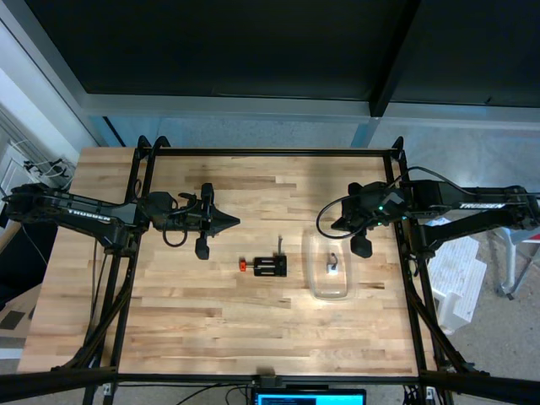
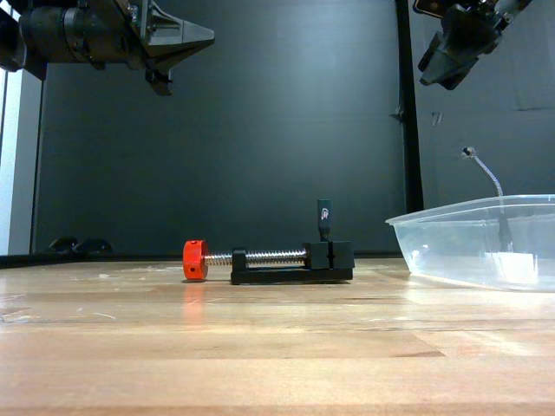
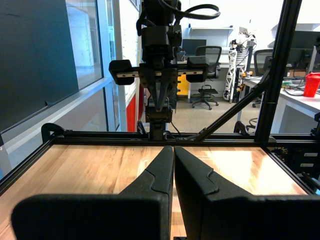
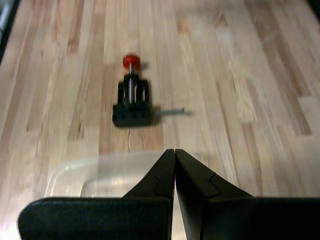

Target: Pick the USB-C connector and install on taskboard

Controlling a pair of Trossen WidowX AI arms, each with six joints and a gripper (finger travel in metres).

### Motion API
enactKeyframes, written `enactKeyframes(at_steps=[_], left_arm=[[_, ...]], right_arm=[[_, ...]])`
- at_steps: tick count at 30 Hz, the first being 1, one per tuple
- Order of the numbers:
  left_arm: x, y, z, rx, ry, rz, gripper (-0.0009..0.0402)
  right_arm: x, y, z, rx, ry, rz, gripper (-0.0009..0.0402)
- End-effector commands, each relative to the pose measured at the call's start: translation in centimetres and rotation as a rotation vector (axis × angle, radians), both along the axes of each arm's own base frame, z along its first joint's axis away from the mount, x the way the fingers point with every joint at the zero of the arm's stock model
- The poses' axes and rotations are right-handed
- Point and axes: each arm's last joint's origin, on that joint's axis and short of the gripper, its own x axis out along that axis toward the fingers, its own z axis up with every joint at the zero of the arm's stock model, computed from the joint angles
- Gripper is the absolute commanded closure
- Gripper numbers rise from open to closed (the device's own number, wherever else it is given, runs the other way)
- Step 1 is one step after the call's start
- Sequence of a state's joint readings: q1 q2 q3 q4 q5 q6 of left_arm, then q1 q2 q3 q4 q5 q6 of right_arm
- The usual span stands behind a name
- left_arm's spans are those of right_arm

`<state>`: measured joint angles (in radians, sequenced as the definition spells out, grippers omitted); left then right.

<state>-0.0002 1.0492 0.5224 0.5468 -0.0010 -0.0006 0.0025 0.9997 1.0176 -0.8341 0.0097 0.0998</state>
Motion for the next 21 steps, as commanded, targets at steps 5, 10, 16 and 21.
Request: enactKeyframes(at_steps=[5, 10, 16, 21], left_arm=[[0.0, 0.0, 0.0, 0.000, -0.001, 0.000, 0.0393], [0.0, 0.0, 0.0, 0.000, 0.000, 0.000, 0.0393], [0.0, 0.0, 0.0, 0.000, -0.001, 0.000, 0.0393], [0.0, 0.0, 0.0, 0.000, 0.000, 0.000, 0.0393]], right_arm=[[0.7, 0.5, -0.1, 0.026, 0.198, 0.042, 0.0393], [1.4, 0.8, -0.4, 0.024, 0.308, 0.057, 0.0393], [2.1, 1.1, -0.9, 0.032, 0.420, 0.048, 0.0391], [2.7, 1.8, -1.5, 0.021, 0.455, 0.068, 0.0368]])
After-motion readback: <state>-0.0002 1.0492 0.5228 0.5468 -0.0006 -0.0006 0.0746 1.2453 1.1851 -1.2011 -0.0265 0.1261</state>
